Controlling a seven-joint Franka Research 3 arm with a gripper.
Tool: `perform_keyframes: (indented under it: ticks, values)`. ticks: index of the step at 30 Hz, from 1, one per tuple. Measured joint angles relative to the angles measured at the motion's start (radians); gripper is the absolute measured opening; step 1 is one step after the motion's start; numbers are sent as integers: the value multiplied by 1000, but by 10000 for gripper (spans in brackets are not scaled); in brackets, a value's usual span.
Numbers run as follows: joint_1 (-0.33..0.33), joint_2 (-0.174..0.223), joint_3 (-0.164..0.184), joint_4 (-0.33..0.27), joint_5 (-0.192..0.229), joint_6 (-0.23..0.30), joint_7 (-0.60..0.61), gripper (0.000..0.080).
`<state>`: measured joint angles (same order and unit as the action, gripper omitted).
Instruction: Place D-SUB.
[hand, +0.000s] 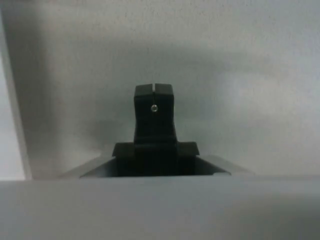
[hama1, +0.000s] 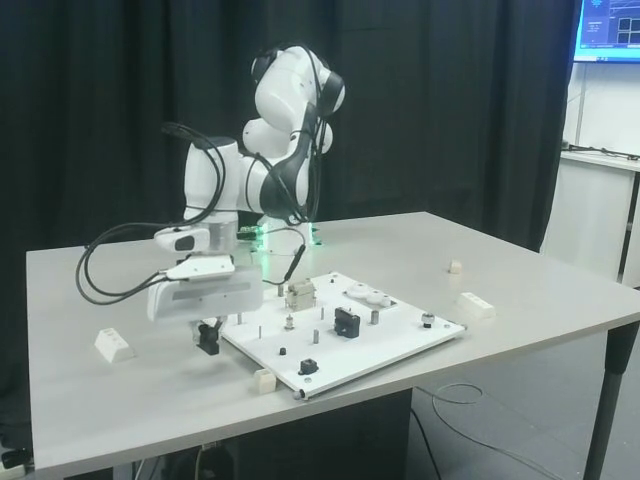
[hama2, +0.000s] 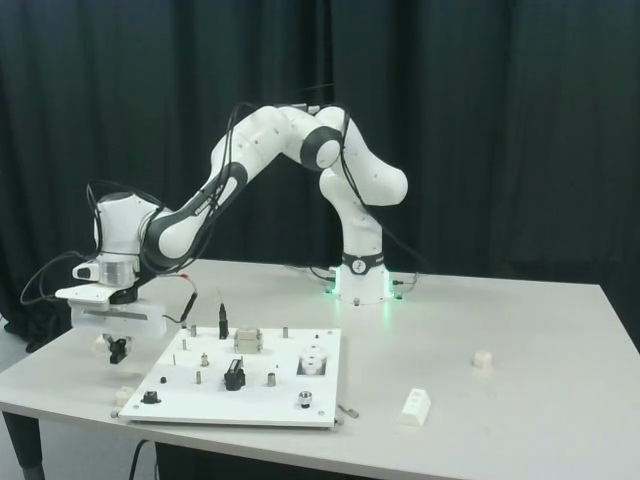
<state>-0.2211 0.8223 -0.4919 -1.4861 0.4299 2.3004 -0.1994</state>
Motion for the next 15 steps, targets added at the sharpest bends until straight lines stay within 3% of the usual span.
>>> perform_keyframes:
  ticks: [15]
  values:
    - [-26, 78, 2, 91, 17, -43, -10, 153]
